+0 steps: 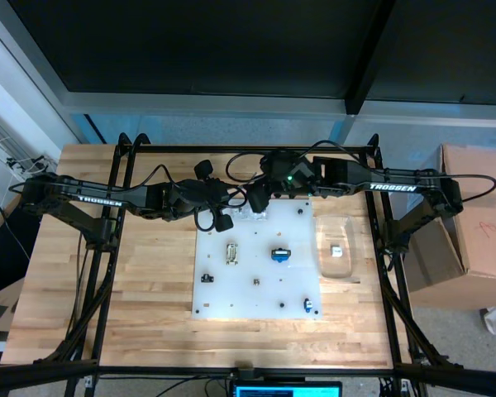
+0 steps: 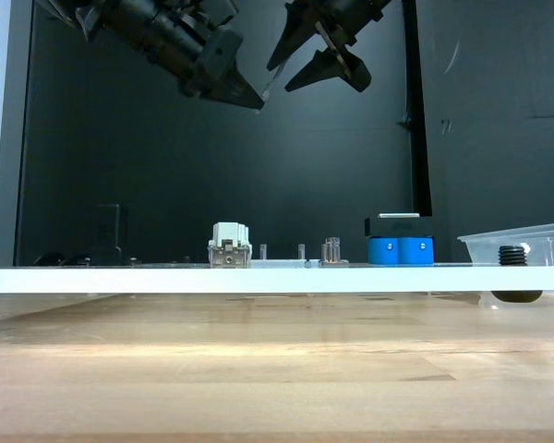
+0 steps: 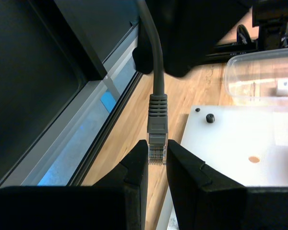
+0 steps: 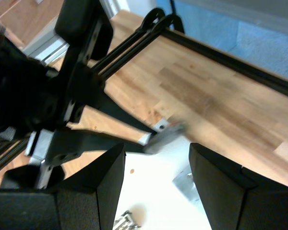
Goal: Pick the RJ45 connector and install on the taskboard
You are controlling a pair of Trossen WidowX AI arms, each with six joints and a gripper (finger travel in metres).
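While the left hand point(image 3: 157, 154) pinches the connector point(image 3: 157, 136) at its clear front end, the plug's ribbed boot and grey cable point(image 3: 155, 62) run straight on away from the fingers point(image 3: 134, 167). The connector is thus held in the air, clear of any seat. The high view puts the left hand point(image 1: 236, 203) over the far edge of the white board point(image 1: 248, 294), nearly tip to tip with the right hand point(image 1: 256, 198), which reaches in from the other side. From counter height both hang well above the board point(image 2: 120, 279): the left hand point(image 2: 257, 101) slants down to a point, and the right hand point(image 2: 279, 77), just beside it, has its fingers spread. The right wrist view shows the same spread hand point(image 4: 156, 148), and between its fingers point(image 4: 110, 187) a blurred pale shape point(image 4: 167, 132) sits at the tip of the left hand. On the board stand a cream part point(image 1: 231, 254) and a blue block point(image 1: 280, 255), near each other. A clear tray point(image 1: 347, 269) rests on the counter point(image 1: 107, 281) just right of the board, with a small white piece point(image 1: 336, 250) lying in it.
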